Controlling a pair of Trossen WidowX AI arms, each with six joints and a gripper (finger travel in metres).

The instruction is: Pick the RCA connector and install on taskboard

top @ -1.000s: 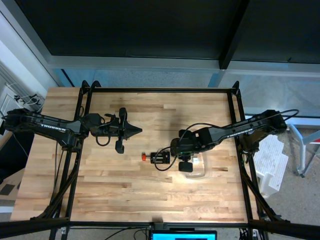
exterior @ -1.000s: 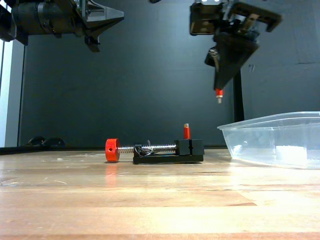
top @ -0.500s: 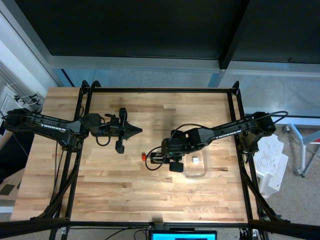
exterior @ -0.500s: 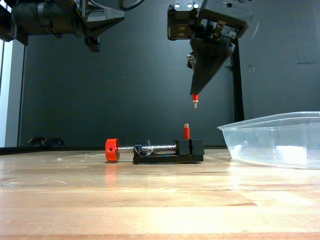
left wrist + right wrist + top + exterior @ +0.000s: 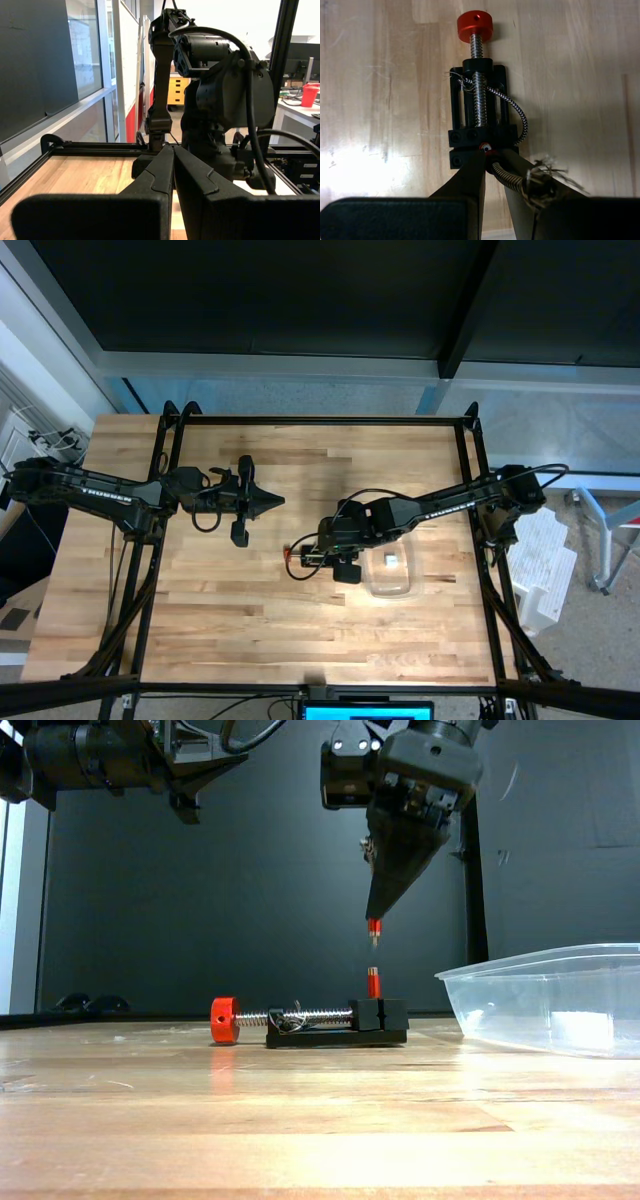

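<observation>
The taskboard (image 5: 336,1021) is a small black block on the wood, with a red knob (image 5: 225,1020) on a silvery screw at its left end and a red post (image 5: 372,982) standing on top. My right gripper (image 5: 374,923) hangs point-down straight over that post, shut on the RCA connector (image 5: 374,929), a tiny red piece with a silver tip, a short gap above the post. The right wrist view shows the taskboard (image 5: 479,117) below the fingertips and the RCA connector (image 5: 485,148) between them. My left gripper (image 5: 278,502) is parked high at the left, shut and empty.
A clear plastic tray (image 5: 548,1000) sits on the table just right of the taskboard, with a small white piece (image 5: 392,560) inside. A braided cable (image 5: 512,107) loops off the taskboard's side. Black frame rails (image 5: 320,421) border the tabletop.
My right gripper has carried the RCA connector leftward from above the tray's edge and lowered it until it hangs directly over the red post. The left arm has stayed still.
</observation>
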